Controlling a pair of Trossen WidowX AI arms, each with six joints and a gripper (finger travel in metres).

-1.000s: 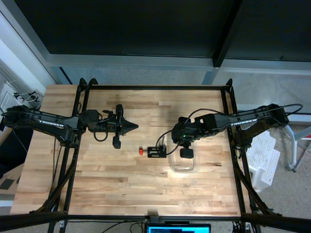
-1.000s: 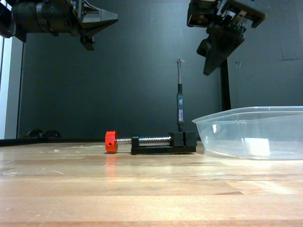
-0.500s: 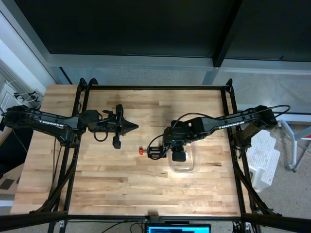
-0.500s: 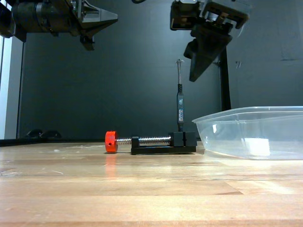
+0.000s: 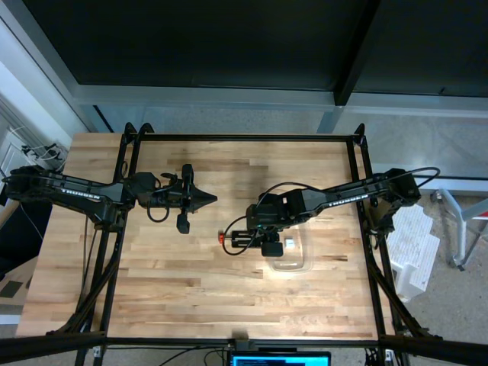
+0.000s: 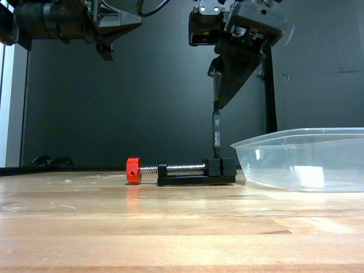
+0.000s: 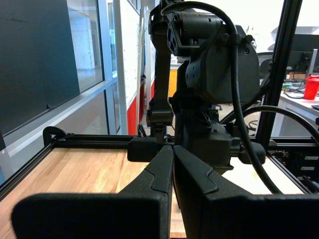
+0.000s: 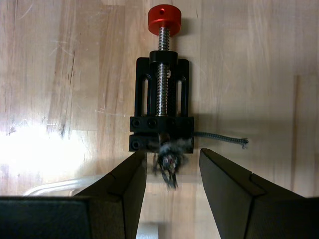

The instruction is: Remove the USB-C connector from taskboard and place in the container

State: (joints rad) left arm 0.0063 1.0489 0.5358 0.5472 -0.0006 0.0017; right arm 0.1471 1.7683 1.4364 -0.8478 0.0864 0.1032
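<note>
The taskboard (image 8: 159, 122) is seen in black, with a red-orange knob (image 8: 164, 16) and a silver threaded screw (image 8: 160, 89). The USB-C connector (image 6: 216, 132) is shown grey-silver. The container (image 6: 301, 159) is rendered clear, a white square piece (image 5: 290, 244) showing within. The left gripper (image 5: 211, 200) and the right gripper (image 8: 172, 155) are finished in black. The table (image 5: 191, 293) is marked by pale wood with darker grain streaks

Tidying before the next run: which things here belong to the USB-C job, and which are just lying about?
Job: USB-C connector, upright in taskboard; container beside it; right gripper, open above the connector.
Lying about: left gripper, shut, raised at the left; white square piece in the container.
</note>
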